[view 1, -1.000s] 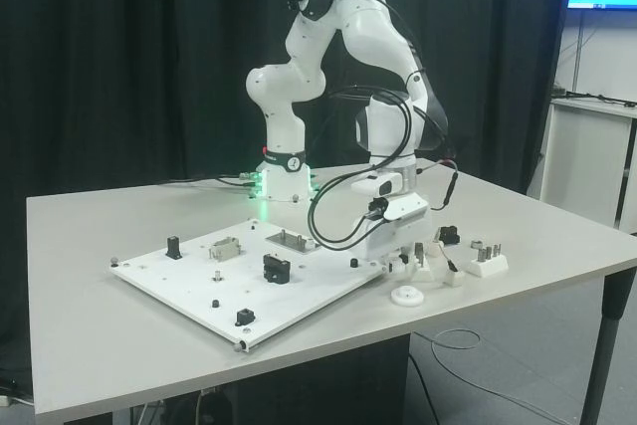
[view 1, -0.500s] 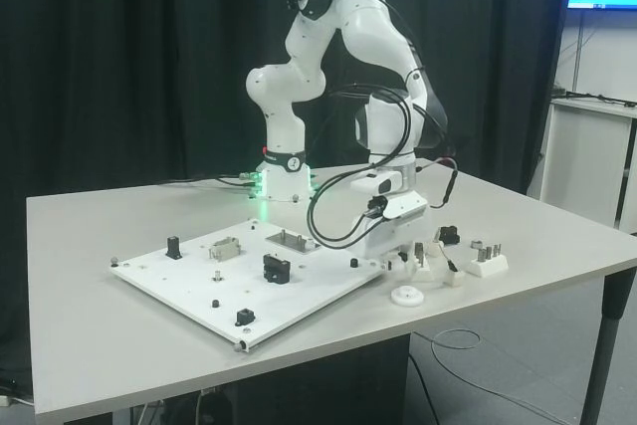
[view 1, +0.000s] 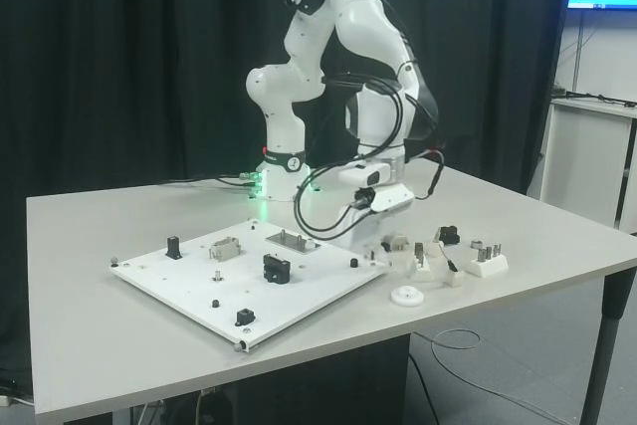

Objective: Insert medium gear.

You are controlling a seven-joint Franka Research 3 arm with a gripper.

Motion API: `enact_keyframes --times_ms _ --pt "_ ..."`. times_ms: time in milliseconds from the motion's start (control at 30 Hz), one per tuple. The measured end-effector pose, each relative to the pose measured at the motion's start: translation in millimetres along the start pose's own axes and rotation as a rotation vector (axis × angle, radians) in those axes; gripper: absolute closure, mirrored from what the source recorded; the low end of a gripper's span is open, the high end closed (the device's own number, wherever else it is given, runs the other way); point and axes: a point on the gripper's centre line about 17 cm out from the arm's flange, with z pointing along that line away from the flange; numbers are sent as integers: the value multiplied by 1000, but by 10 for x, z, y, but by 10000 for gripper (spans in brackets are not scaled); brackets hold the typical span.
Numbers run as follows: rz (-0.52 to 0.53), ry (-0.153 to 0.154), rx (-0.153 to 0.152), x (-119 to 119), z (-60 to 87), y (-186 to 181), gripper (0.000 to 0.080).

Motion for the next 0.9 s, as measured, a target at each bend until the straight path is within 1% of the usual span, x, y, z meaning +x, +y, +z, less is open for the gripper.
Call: enact_keyframes --times_ms 100,200,500,700,900 --pt "-8 -19 3 -112 -32 14 406" --pt "-14 -31 6 -221 -59 27 406" --pt "-25 -55 17 -551 -91 36 406" --pt "-32 -59 21 -735 -85 44 406" --pt "-36 -48 19 -877 -53 51 406"
